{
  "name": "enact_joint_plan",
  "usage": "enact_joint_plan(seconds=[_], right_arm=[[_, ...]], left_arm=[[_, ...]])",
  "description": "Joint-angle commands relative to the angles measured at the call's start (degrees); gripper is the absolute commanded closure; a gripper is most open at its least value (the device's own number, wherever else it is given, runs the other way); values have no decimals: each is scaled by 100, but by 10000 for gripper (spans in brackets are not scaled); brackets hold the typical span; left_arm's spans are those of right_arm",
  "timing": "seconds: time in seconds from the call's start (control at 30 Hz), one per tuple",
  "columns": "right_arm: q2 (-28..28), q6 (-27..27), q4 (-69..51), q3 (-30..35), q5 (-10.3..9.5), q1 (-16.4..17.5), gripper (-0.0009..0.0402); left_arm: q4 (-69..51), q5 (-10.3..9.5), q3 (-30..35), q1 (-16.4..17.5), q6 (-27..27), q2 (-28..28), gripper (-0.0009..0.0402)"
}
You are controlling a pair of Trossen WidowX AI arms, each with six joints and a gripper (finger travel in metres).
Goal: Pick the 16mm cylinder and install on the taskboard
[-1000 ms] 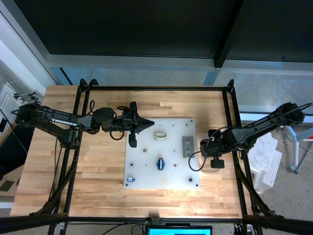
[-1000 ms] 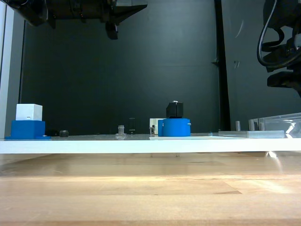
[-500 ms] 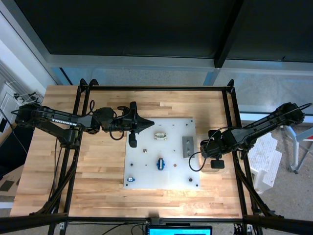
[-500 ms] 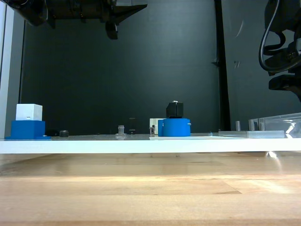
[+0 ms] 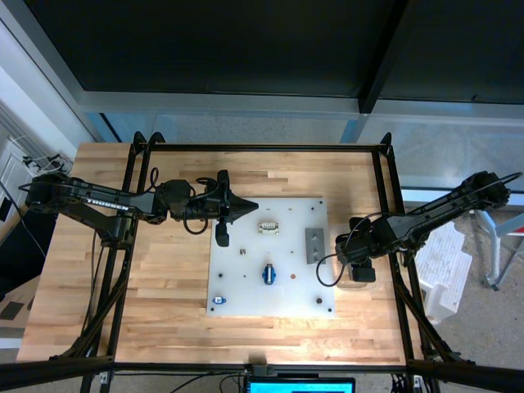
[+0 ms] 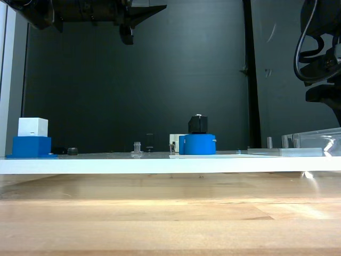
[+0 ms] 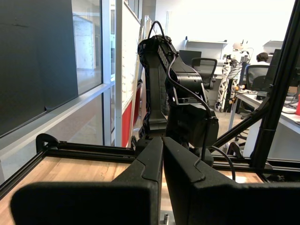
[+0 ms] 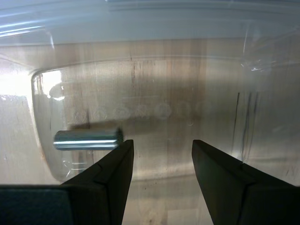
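Wooden table [image 5: 164,327] | left gripper [image 5: 246,206] over taskboard [image 5: 246,286], fingers [image 7: 150,159] clenched | right gripper [image 8: 160,143] fingers released beside 16mm cylinder [image 8: 86,139]

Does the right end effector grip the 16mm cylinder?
No, the 16mm cylinder lies in the tray beside the open right end effector; left end effector over taskboard.

Looking down from above, the right gripper [image 5: 361,275], hanging just off the right edge of the large white square plate [image 5: 286,299], covers much of the clear plastic tray [image 6: 317,140] and all of the short grey metal peg [image 8: 86,139] lying in it, while at table height the frame's top crops the left gripper [image 5: 254,205].
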Motion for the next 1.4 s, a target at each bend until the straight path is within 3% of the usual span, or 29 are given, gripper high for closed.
enact_joint_plan(seconds=[0.03,0.63,0.83,1.17,1.4], right_arm=[[2,4,2,4,4,4,211],[2,267,2,4,-7,11,212],[2,1537,-13,4,-273,31,212],[2,4382,-28,-63,-304,74,212],[2,5477,-26,-264,-304,345,212]], left_arm=[[0,2,0,0,0,2,393],[0,2,0,2,0,2,393],[0,2,0,2,0,2,393],[0,2,0,0,0,2,393],[0,2,0,2,0,2,393]])
